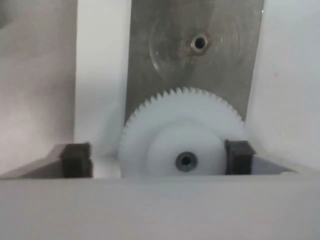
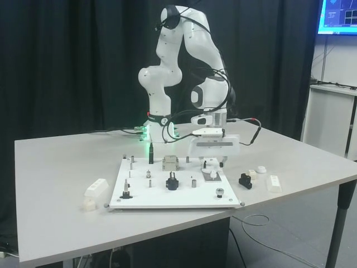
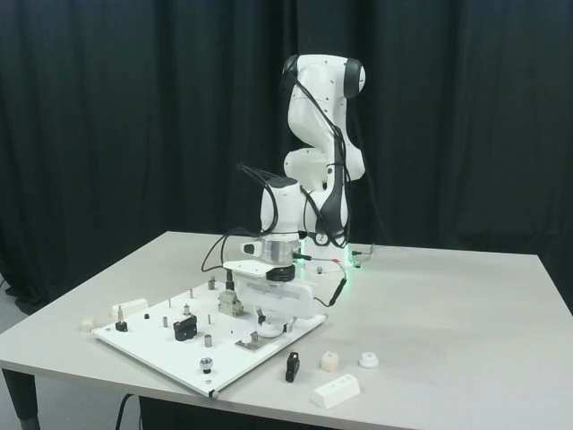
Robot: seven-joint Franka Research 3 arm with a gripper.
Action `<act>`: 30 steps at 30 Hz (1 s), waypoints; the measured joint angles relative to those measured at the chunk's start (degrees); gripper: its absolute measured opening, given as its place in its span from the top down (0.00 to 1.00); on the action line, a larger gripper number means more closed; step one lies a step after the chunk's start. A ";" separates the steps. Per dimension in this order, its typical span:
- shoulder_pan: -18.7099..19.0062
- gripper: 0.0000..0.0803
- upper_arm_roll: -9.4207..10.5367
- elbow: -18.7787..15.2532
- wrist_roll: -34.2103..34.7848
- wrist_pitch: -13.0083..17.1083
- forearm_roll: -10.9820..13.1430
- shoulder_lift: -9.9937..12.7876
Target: Remove large gear.
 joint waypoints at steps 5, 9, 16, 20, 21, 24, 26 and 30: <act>-0.65 0.41 -0.25 0.00 -0.70 -0.32 0.00 -0.07; -1.20 0.41 -0.19 0.03 -1.72 -0.66 0.00 -0.18; -1.22 0.59 -0.14 0.05 -1.86 -0.74 0.00 -0.17; -1.23 0.59 -0.13 0.06 -1.86 -0.76 0.01 -0.17; -1.23 0.59 -0.13 0.06 -1.86 -0.76 0.01 -0.17; -1.23 0.59 -0.13 0.10 -1.86 -0.79 0.01 -0.16; -1.23 0.59 -0.13 0.14 -2.08 -0.84 0.00 -0.17; -1.24 0.59 -0.16 0.28 -3.92 -1.18 0.00 -0.25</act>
